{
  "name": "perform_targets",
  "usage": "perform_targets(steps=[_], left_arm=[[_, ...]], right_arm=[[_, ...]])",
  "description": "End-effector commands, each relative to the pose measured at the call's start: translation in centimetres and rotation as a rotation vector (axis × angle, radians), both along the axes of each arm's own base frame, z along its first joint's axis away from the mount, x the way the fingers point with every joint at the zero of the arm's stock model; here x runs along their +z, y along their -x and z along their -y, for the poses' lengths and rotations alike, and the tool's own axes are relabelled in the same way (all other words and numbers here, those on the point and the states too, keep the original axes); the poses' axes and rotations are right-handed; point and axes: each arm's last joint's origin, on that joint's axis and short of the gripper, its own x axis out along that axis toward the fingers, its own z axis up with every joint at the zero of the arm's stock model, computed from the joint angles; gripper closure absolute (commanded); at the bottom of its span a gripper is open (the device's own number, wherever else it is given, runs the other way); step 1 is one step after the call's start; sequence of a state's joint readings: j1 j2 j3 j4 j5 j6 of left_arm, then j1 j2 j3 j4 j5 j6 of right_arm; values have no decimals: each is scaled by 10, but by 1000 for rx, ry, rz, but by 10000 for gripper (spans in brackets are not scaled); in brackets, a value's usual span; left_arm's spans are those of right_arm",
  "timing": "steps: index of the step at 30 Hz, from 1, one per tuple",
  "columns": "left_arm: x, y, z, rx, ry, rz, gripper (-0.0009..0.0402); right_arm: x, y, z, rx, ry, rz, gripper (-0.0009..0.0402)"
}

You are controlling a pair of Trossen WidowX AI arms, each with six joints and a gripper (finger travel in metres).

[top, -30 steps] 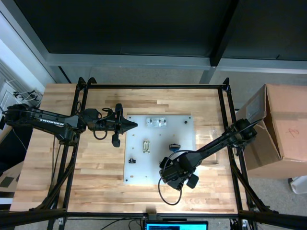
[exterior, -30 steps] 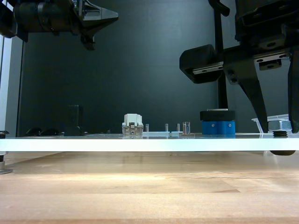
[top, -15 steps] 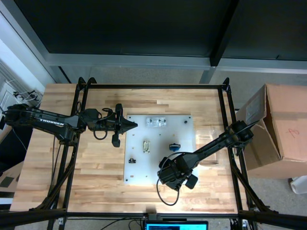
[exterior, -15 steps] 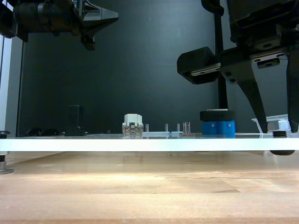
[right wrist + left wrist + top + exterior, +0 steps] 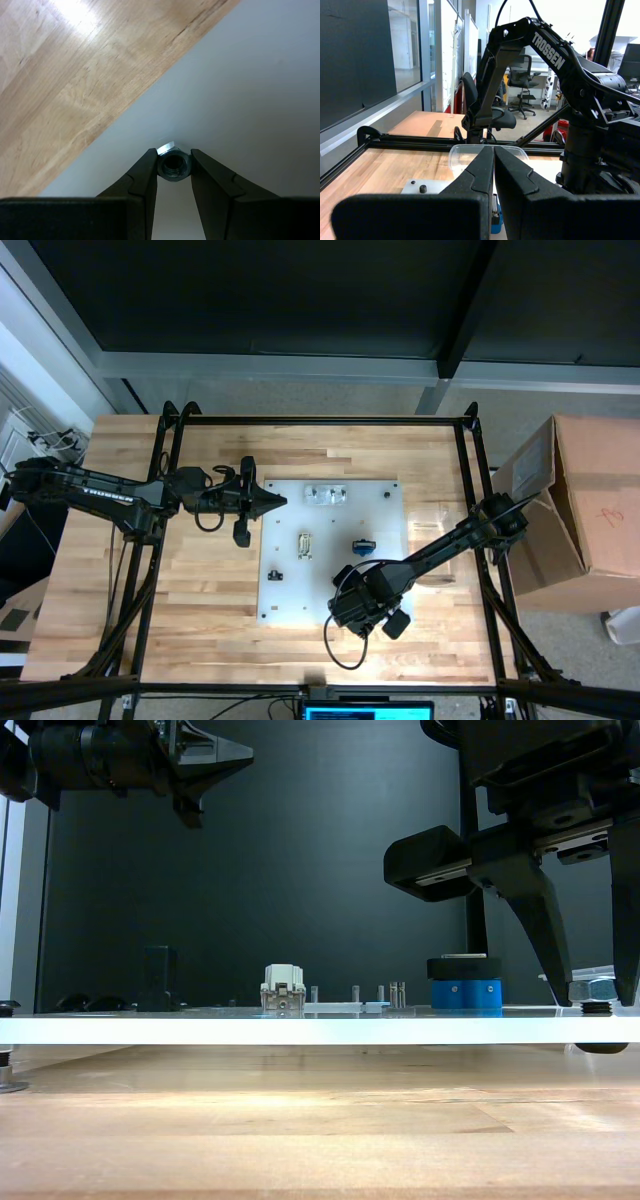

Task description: Pick the M12 nut and place it on its threads and fasten

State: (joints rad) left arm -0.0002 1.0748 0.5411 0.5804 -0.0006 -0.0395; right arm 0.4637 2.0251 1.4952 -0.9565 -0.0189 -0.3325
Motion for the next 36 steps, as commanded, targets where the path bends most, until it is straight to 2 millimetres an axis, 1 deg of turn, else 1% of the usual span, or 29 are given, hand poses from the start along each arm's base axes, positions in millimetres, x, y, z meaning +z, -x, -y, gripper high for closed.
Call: perform_targets(steps=[1,7,10,14,20,25,29,32,36], left_arm=[[0,0,0,0,0,0,393],[0,0,0,0,0,0,393],[0,0,0,0,0,0,393],[0,0,0,0,0,0,393],[0,0,0,0,0,0,393],[0,0,0,0,0,0,393],[0,0,0,0,0,0,393],[0,0,0,0,0,0,393],[0,0,0,0,0,0,393]], right_arm=[[-1,-1,-1,-48,-5,2,393],[-1,0,-1,-209,-15,-9,393],[-1,0,-1,-322,-21,-17,393],[-1,2,-2,-515,-26,-37,393],[-1,1,-3,-876,-58,-48,393],[-1,1,-3,-1281,-83,-65,393],[-1,1,-2,-1500,-90,-54,393],[0,1,-3,-1601,-98,-60,393],[0,1,-3,-1618,-101,-60,386]])
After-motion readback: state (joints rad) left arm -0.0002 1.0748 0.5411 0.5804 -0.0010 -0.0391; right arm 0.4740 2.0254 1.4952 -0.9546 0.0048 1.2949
